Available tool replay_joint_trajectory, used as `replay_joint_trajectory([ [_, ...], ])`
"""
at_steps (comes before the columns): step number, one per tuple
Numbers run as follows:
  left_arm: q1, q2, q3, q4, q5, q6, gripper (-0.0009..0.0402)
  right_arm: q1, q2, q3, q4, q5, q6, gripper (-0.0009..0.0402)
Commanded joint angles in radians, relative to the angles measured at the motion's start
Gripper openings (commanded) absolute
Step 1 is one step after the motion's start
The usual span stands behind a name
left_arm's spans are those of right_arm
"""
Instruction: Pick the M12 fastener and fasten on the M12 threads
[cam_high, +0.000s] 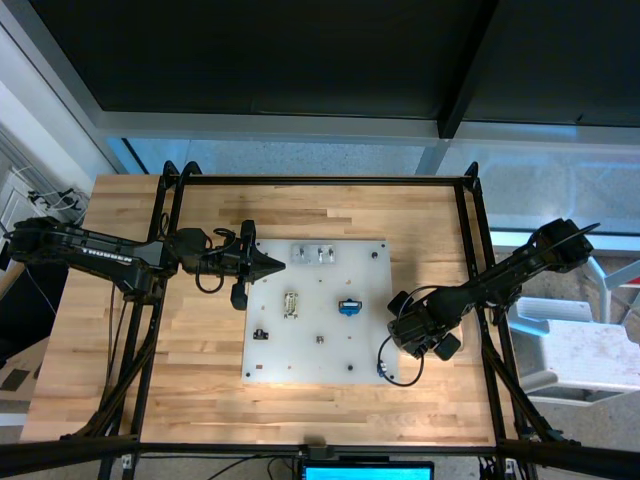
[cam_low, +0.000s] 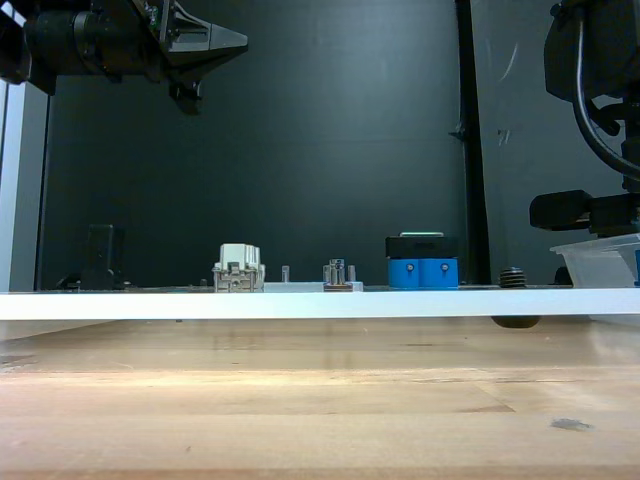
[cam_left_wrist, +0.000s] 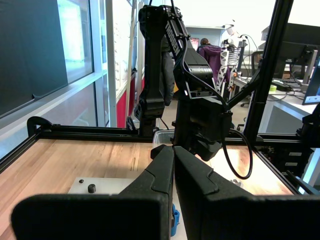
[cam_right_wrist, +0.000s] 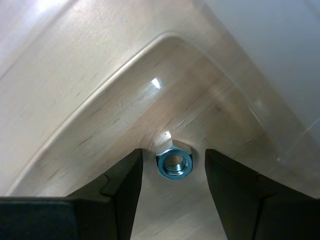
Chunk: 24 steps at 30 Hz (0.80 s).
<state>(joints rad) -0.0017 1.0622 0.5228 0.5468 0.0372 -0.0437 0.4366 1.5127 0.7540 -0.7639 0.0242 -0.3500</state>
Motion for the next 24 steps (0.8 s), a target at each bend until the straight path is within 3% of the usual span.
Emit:
replay_joint_trajectory([
  [1,0.0,0.0,0.0,0.0,0.0,0.0,0.0,0.0,0.0,0.0,0.0,0.0,0.001,0.0144],
  [17,0.0,0.0,0.0,0.0,0.0,0.0,0.0,0.0,0.0,0.0,0.007,0.001,0.001,0.003],
  [24,0.0,0.0,0.0,0.0,0.0,0.0,0.0,0.0,-0.032,0.037,-0.054,0.001,-0.008,0.0005],
])
